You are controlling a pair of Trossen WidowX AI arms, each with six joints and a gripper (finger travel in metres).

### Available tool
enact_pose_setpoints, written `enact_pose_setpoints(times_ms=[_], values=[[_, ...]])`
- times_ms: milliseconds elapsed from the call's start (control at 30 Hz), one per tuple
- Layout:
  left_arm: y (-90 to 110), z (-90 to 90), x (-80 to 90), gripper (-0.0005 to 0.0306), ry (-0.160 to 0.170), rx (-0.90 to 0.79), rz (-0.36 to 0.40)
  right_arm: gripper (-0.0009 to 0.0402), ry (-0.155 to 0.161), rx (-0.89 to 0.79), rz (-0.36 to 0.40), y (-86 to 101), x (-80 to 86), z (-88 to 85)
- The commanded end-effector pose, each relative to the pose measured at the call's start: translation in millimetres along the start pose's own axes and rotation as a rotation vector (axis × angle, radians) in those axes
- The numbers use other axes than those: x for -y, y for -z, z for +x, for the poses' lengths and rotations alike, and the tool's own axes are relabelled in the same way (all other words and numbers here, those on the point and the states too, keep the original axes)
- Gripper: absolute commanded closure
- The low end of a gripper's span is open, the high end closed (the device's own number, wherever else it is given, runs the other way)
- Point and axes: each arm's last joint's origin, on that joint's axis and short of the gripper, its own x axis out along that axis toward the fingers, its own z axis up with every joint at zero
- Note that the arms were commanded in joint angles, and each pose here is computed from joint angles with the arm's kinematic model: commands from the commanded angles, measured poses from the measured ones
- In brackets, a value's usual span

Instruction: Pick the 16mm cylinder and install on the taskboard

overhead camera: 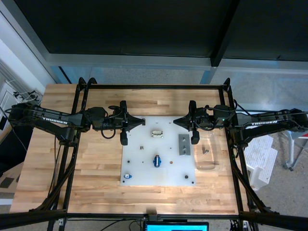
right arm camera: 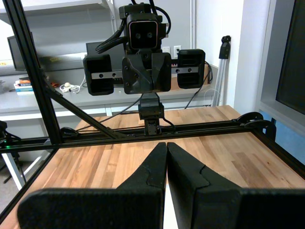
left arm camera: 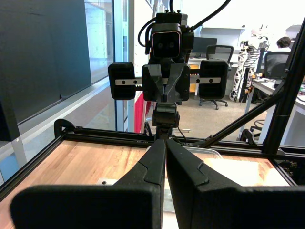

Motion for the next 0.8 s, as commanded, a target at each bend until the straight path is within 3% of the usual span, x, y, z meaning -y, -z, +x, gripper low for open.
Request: enact_pose_setpoints(times_ms=[33,467,800], values=[[0.0,0.1,-0.1,0.03,0.0,0.0,0.0,0.0393,0.0,-0.001,0.008,0.1,0.0,0.0],[0.0,0.1,-0.1,0.03,0.0,0.0,0.0,0.0393,0.01,-0.168,0.078,14.7,-1.4,-2.4],[-0.1,0.1,-0.1,0.03,0.0,0.0,0.0,0.0393,0.017,-0.487,0.06,2.2,-11.2,-12.6]])
